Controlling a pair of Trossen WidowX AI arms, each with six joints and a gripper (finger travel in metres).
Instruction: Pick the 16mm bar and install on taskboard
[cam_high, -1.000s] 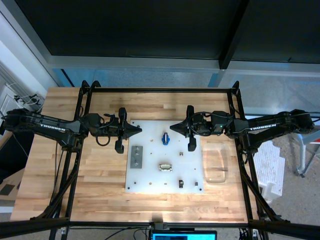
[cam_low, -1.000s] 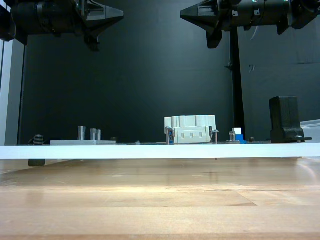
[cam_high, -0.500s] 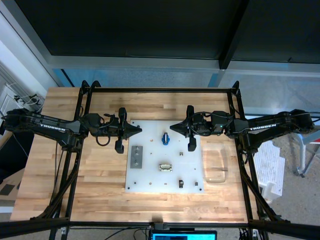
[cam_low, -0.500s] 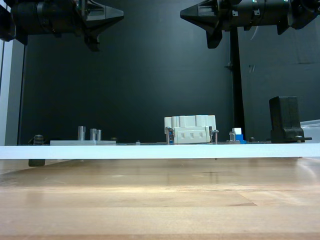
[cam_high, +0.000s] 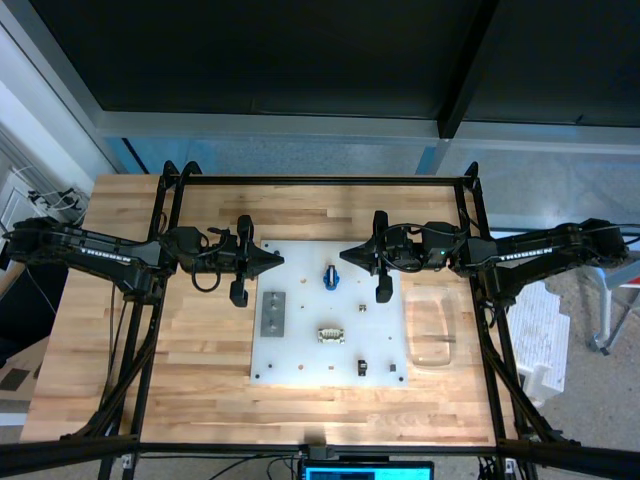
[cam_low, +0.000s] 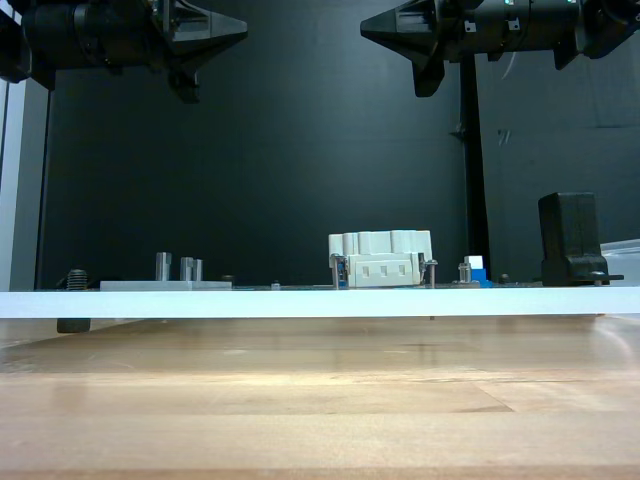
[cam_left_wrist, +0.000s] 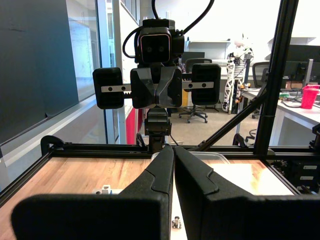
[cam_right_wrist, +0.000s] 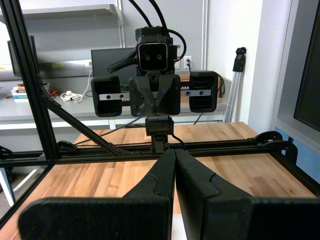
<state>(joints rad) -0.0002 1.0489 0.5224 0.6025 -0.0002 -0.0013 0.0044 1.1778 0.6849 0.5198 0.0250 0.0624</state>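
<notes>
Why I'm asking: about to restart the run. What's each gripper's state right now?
Left gripper: closed, empty, high over the taskboard's far-left corner.
Right gripper: closed, empty, high over the taskboard's far side.

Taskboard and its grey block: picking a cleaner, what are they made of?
Taskboard: likely white plastic, matte, uniform. Grey block: seemingly metal, dull silver sheen. Left gripper and right gripper hover shut, high over the board's far part.
</notes>
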